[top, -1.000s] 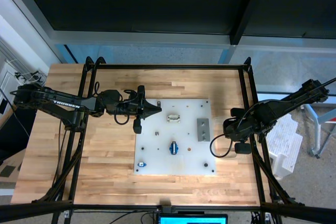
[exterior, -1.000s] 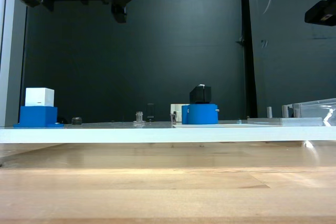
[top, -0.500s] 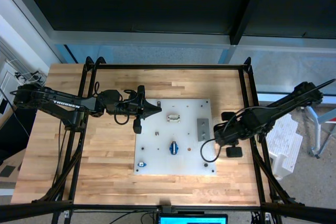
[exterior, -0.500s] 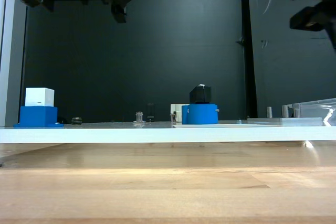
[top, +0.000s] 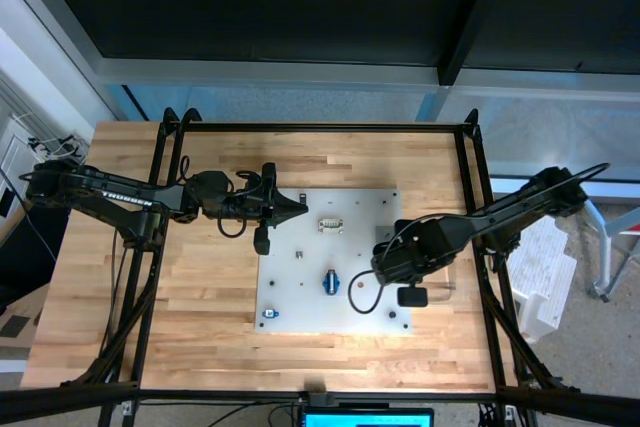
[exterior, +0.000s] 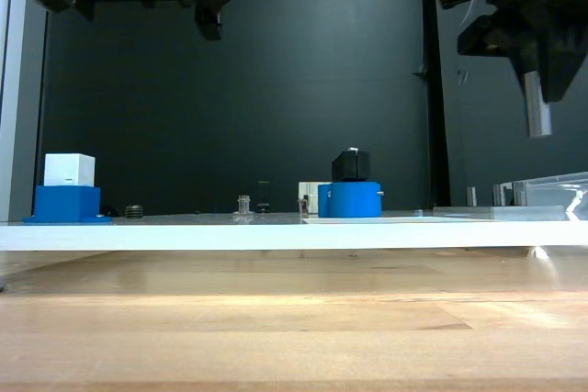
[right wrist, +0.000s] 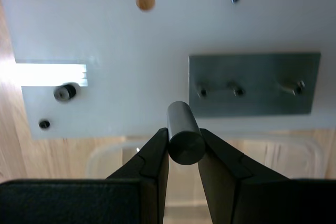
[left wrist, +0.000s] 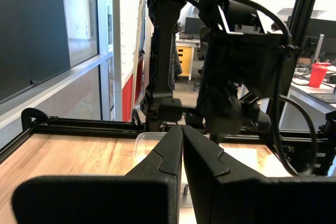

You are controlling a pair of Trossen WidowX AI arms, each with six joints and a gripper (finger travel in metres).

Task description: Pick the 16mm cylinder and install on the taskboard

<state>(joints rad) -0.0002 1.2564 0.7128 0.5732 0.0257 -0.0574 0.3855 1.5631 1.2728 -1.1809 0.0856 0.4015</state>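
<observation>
Well, the right gripper (right wrist: 184, 142) hung above the taskboard (top: 300, 287) toward its 3 o'clock edge, clamped on the cylinder (right wrist: 185, 132), seemingly just clear of the block (right wrist: 262, 85). At 10 o'clock the left gripper (left wrist: 182, 135) hovered, jaws together.

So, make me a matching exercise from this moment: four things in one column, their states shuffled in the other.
Things:
1. left pincer
2. right pincer
3. 16mm cylinder
4. grey metal block

States:
A. lies flat on the taskboard
B. shut and empty, over the taskboard's far left corner
C. held in the air, off the board
D. shut on a metal peg, over the taskboard's right side

Pairs: 1-B, 2-D, 3-C, 4-A
</observation>
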